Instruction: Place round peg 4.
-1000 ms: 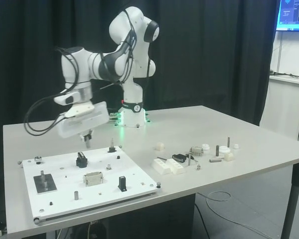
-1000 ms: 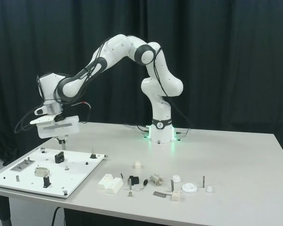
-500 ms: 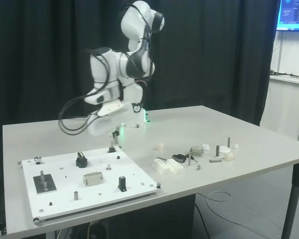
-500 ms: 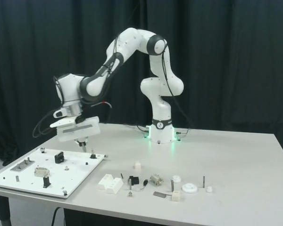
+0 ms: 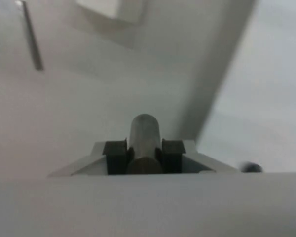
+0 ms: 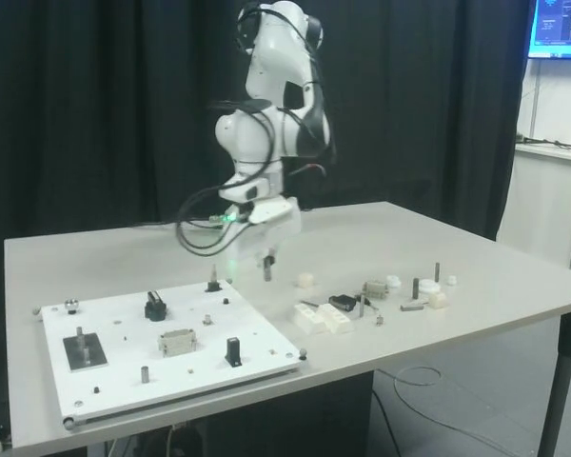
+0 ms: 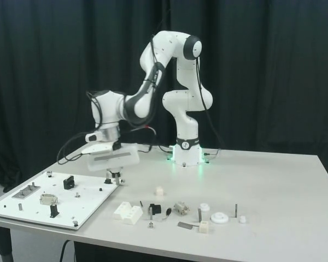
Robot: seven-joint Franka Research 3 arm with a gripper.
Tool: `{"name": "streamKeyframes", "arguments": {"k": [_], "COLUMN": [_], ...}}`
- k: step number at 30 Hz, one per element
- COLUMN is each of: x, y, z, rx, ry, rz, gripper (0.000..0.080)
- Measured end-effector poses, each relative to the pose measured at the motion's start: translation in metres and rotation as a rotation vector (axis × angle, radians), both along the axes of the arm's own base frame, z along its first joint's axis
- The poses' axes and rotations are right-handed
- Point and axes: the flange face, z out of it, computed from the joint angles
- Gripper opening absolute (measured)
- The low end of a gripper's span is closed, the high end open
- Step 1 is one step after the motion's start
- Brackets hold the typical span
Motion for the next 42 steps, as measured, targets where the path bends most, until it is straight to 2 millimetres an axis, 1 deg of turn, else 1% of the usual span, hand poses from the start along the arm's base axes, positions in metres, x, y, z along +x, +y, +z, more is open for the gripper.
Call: {"name": "streamKeyframes", "arguments": {"k": [7, 14, 24, 32, 38, 39, 42], "x": [0.005, 0.002, -0.005, -0.005, -0.003, -0.003, -0.002], "y": [0.038, 0.061, 0.072, 0.080, 0.085, 0.086, 0.087], "z": [-0.011, -0.024, -0.045, -0.059, -0.065, -0.065, -0.065], "rx": [-0.042, -0.075, -0.114, -0.146, -0.160, -0.161, -0.163], "ry": [0.017, 0.025, 0.003, -0.017, -0.027, -0.029, -0.033], "rz": [0.011, 0.014, 0.015, 0.014, -0.008, -0.007, -0.006], "gripper": [0.0146, 0.0146, 0.0146, 0.0146, 0.0146, 0.0331, 0.0331]}}
